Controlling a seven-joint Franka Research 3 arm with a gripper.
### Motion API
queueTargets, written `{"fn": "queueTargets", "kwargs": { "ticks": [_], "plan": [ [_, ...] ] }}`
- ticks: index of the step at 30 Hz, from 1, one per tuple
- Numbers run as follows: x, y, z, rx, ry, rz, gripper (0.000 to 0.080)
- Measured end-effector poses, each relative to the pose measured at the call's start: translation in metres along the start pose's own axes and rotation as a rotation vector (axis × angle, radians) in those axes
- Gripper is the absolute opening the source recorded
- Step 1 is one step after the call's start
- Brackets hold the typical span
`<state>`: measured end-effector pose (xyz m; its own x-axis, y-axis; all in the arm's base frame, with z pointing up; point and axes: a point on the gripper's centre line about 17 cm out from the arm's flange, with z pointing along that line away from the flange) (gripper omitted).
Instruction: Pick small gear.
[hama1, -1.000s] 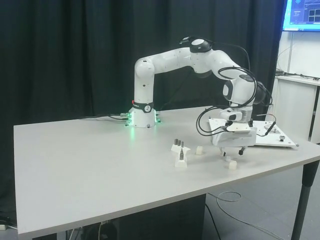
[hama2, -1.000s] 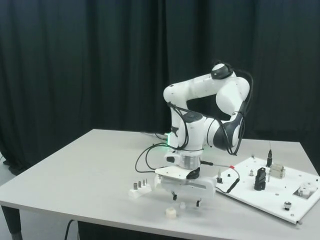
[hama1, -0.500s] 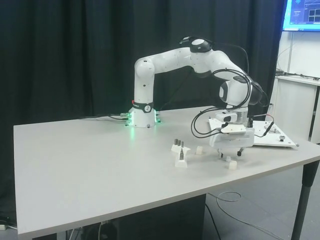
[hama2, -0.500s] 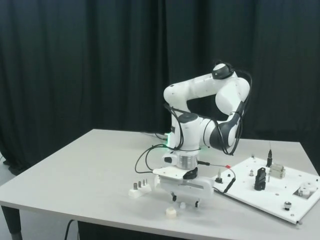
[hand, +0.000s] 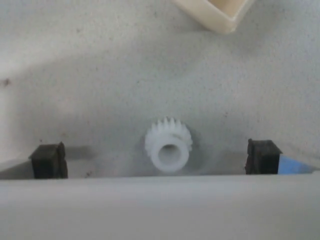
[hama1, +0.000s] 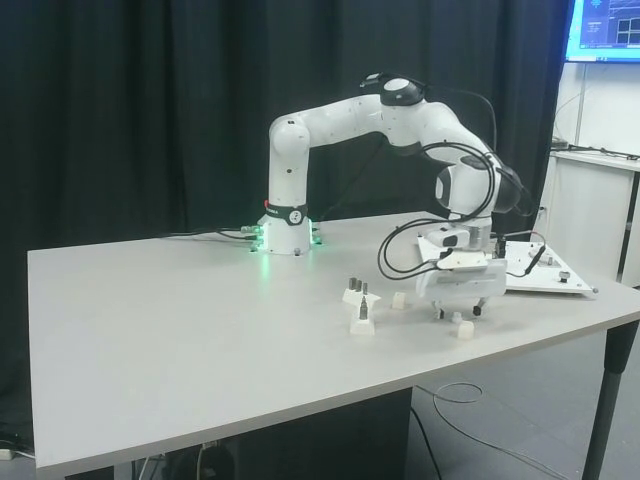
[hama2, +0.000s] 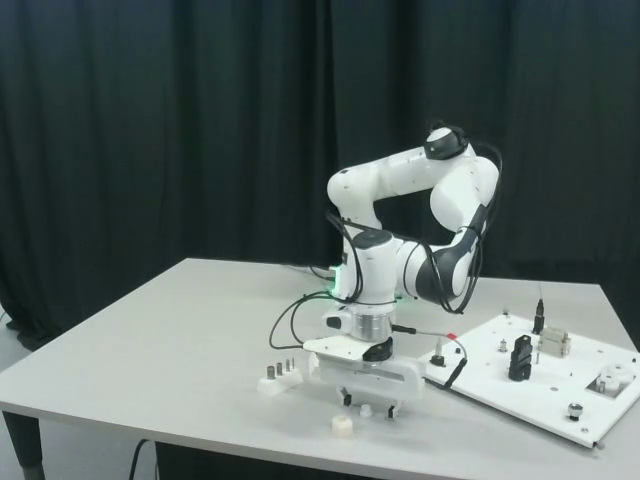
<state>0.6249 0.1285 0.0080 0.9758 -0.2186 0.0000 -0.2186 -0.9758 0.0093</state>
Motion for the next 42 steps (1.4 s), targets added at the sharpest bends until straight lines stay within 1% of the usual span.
{"fn": "queueTargets", "kwargs": {
  "ticks": [8, 18, 19, 24, 25, 30, 31, 37, 42],
  "plan": [
    [0.0004, 0.0007, 0.0051, 0.009, 0.009, 0.010, 0.0800],
    [0.0020, -0.0001, 0.0078, 0.014, 0.018, 0.014, 0.0800],
    [0.0021, 0.0000, 0.0078, 0.014, 0.018, 0.014, 0.0542],
    [0.0031, 0.0005, 0.0080, 0.017, 0.020, 0.018, 0.0542],
    [0.0033, 0.0007, 0.0081, 0.017, 0.020, 0.019, 0.0380],
    [0.0039, 0.0017, 0.0085, 0.017, 0.021, 0.020, 0.0380],
    [0.0040, 0.0017, 0.0085, 0.017, 0.022, 0.020, 0.0201],
    [0.0046, 0.0017, 0.0079, 0.016, 0.024, 0.020, 0.0201],
    [0.0069, 0.0001, 0.0028, 0.017, 0.032, 0.017, 0.0200]
  ]
}}
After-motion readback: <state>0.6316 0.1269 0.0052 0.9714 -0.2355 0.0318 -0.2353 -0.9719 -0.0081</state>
